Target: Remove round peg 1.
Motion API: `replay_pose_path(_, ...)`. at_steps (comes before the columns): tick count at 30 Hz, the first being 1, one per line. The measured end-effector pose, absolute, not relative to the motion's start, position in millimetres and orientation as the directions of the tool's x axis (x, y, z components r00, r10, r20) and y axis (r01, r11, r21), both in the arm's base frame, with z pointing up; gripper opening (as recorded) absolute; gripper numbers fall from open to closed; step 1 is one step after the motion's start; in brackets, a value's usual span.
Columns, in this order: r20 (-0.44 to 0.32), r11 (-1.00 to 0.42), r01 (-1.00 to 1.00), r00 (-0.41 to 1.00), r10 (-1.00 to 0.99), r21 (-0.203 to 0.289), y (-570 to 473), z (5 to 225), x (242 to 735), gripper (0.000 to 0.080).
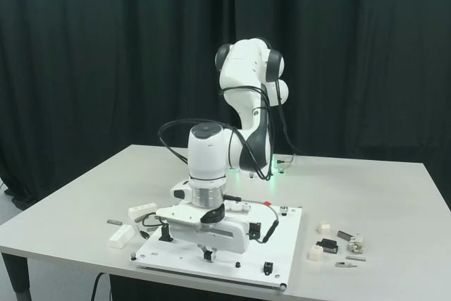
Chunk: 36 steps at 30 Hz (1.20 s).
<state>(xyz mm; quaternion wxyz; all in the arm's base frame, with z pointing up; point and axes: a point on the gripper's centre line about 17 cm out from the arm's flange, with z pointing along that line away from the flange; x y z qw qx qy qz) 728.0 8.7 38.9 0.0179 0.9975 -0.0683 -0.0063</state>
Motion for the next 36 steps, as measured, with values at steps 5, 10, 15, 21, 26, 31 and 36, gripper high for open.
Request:
replay_pose_path(5,-0.021,-0.991,-0.132,0.991,-0.132,0.036,9,44,728,0.0018)
replay_pose_path(10,-0.03,-0.991,-0.131,0.991,-0.132,0.036,9,49,728,0.0018)
replay_pose_path(15,-0.036,-0.991,-0.13,0.991,-0.132,0.035,9,52,727,0.0017)
replay_pose_path(21,-0.038,-0.991,-0.131,0.991,-0.132,0.035,9,53,727,0.0017)
replay_pose_path(26,-0.041,-0.991,-0.131,0.99,-0.132,0.034,9,57,728,0.0017)
replay_pose_path(31,-0.058,-0.991,-0.132,0.989,-0.133,0.035,8,68,726,0.0017)
replay_pose_path(36,-0.073,-0.991,-0.131,0.988,-0.134,0.034,9,83,725,0.0016)
